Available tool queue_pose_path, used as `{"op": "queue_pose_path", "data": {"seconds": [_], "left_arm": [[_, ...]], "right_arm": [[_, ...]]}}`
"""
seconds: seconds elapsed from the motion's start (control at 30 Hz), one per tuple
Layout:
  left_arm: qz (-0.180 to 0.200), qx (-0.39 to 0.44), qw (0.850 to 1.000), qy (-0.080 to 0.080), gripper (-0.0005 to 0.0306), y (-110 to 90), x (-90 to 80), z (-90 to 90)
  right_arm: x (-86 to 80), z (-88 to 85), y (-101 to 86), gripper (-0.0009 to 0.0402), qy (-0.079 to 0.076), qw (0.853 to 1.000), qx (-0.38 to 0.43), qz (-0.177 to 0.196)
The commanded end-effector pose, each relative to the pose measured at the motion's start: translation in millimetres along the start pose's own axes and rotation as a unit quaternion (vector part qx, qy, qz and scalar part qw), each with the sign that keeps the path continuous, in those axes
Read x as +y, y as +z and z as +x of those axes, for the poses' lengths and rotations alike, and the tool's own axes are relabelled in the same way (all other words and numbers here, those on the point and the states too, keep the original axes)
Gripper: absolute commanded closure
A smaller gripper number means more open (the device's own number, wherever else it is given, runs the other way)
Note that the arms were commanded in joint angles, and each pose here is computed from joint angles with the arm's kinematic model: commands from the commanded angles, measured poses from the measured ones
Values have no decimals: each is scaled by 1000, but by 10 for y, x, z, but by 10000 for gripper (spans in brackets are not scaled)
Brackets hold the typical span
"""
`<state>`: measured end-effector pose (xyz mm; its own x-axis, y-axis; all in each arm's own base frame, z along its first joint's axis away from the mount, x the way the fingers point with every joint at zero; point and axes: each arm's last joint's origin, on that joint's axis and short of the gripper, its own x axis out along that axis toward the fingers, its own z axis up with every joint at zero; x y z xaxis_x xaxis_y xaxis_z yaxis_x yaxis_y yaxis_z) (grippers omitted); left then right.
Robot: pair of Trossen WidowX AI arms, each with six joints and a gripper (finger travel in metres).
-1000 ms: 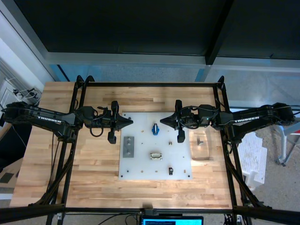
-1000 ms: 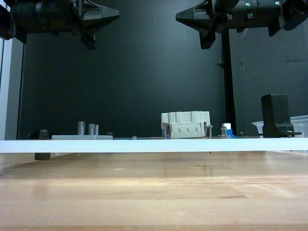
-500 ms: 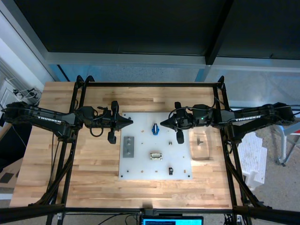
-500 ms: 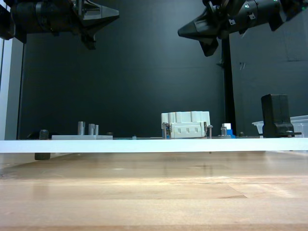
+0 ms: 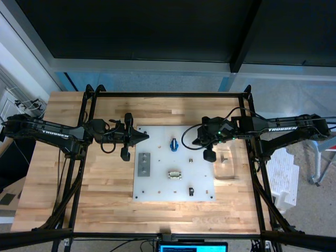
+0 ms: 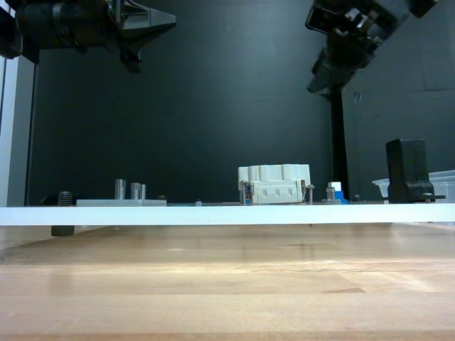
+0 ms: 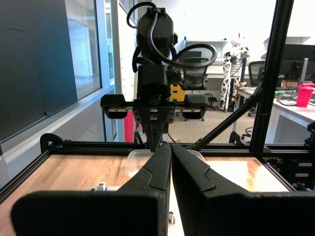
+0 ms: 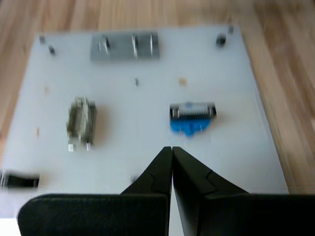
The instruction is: Pick the 16mm bar and install on taskboard
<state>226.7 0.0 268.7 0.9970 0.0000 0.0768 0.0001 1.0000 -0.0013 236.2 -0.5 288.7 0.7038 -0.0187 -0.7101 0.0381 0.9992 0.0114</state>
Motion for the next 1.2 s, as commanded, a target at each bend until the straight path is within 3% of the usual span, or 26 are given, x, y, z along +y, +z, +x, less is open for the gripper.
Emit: {"op": "queue_pose_path", "data": {"seconds": [0.03,0.73,1.2], "left_arm": [[0,0,1000,0,300,0,0,1],[0,0,1000,0,300,0,1,1],[0,0,1000,0,300,-1,1,1]], "right_arm": [[-1,-74,-30,393,0,999,47,-13],[-5,-289,-378,393,-1,962,270,-33],[88,-355,-536,393,-6,948,316,-33]]}}
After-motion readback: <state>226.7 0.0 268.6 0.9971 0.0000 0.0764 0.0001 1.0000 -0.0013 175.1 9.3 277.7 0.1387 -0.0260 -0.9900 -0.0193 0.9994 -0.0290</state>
